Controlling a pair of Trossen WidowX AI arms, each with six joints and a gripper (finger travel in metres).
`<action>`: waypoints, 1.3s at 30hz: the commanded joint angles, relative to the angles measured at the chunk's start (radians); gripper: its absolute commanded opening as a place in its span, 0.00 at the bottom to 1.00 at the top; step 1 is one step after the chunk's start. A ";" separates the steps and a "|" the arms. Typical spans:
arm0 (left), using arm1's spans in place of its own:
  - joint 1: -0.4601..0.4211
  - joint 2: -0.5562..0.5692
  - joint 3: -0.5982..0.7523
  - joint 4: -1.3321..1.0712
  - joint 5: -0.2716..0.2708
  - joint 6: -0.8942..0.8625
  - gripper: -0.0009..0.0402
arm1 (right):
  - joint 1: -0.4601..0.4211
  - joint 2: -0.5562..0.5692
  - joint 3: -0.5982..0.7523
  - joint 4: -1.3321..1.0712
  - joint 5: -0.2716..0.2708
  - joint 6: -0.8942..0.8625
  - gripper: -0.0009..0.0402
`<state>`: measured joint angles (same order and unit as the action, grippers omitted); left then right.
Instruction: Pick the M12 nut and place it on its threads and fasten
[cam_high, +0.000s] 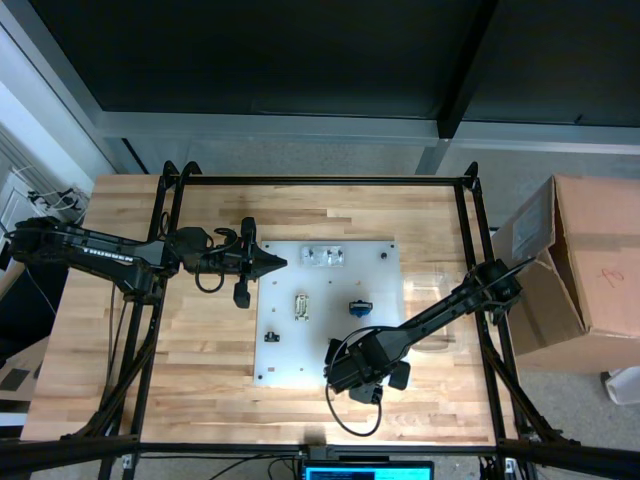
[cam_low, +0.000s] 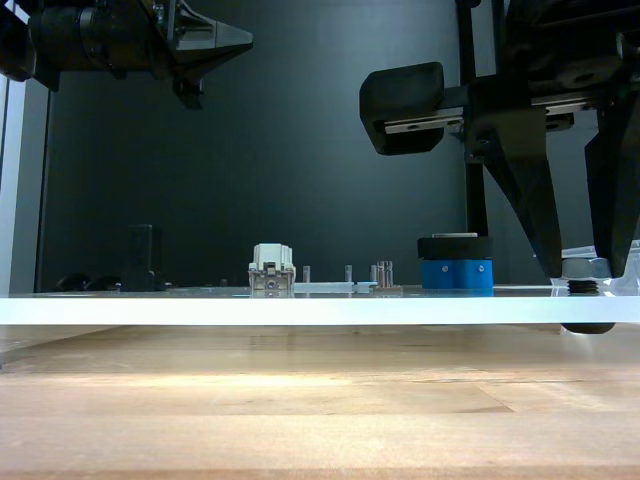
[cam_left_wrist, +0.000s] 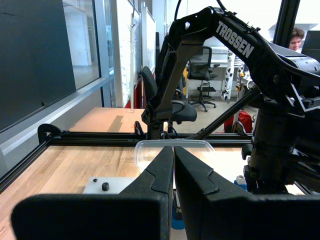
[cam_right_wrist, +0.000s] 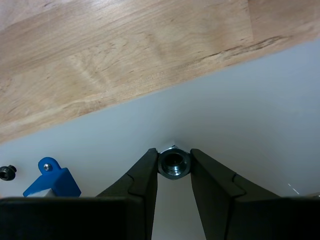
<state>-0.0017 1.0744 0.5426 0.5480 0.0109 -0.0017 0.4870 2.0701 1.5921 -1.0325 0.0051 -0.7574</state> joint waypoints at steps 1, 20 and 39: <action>0.000 0.000 0.000 0.000 0.000 0.000 0.02 | -0.004 0.002 -0.001 0.004 0.003 0.063 0.07; 0.000 0.000 0.000 0.000 0.000 0.000 0.02 | -0.009 0.002 -0.001 0.007 0.002 0.945 0.07; 0.000 0.000 0.000 0.000 0.000 0.000 0.02 | -0.009 0.002 -0.001 0.026 0.001 2.026 0.07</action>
